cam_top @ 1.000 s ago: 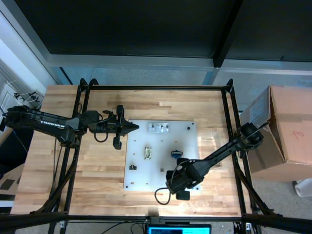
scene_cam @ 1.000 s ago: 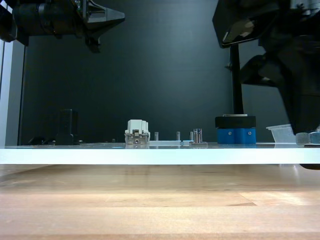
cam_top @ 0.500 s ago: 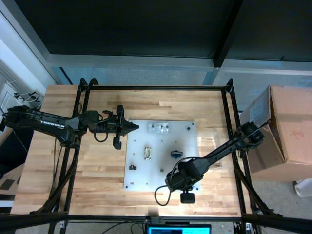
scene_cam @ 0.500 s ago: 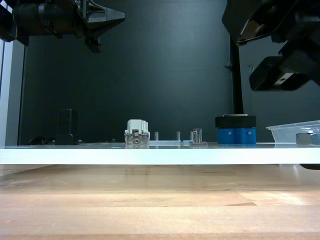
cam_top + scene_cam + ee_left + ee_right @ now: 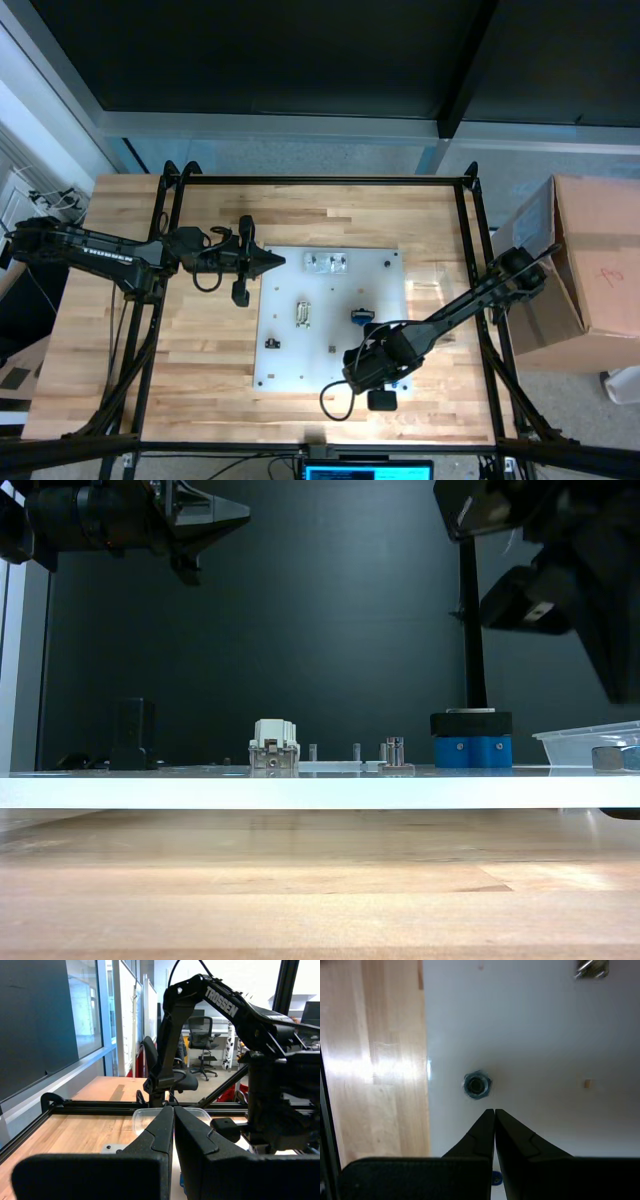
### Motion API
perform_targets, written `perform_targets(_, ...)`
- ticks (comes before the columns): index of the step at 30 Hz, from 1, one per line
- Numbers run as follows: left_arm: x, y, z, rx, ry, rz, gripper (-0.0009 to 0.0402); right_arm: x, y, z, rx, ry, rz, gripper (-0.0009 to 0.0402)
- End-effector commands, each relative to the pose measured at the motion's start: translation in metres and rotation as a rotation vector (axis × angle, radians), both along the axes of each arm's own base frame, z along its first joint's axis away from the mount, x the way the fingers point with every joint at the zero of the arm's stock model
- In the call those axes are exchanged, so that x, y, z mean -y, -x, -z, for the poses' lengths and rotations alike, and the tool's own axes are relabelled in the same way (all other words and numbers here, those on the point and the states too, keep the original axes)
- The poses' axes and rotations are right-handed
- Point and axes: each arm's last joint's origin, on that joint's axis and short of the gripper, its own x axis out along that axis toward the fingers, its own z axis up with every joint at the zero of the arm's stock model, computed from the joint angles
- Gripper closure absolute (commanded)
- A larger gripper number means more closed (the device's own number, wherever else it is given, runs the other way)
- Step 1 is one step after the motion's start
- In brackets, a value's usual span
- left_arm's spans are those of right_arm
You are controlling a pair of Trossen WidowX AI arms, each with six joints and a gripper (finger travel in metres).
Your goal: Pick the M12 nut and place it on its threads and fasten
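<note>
Two grippers, one nut, by my count. The small silver hexagonal nut (image 5: 477, 1085) is free of both and sits on its stud by the near right edge of the white task board (image 5: 545, 1035), with no ribs showing. My right gripper (image 5: 494, 1111) hangs above that edge, clear of the nut, fingers pressed together and empty. The left gripper (image 5: 272, 260) hovers over the board's far left edge, its fingers also together.
</note>
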Motion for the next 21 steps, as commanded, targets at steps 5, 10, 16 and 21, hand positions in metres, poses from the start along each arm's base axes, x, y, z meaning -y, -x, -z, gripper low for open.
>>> perform_targets(5, 0.0, 0.0, 0.0, 0.0, 0.0, 0.0, 0.0393, 0.032, 0.0, -0.031, 0.144, -0.033, -0.031, 0.0394)
perform_targets(10, 0.0, 0.0, 0.0, 0.0, 0.0, 0.0, 0.0393, 0.067, 0.009, -0.059, 0.358, -0.028, -0.014, 0.0394)
perform_targets(16, 0.0, 0.0, 0.0, 0.0, 0.0, 0.0, 0.0393, 0.108, 0.029, -0.08, 0.601, -0.022, -0.014, 0.0393)
perform_targets(21, 0.0, 0.0, 0.0, 0.0, 0.0, 0.0, 0.0393, 0.137, 0.05, -0.085, 0.759, 0.023, -0.023, 0.0393)
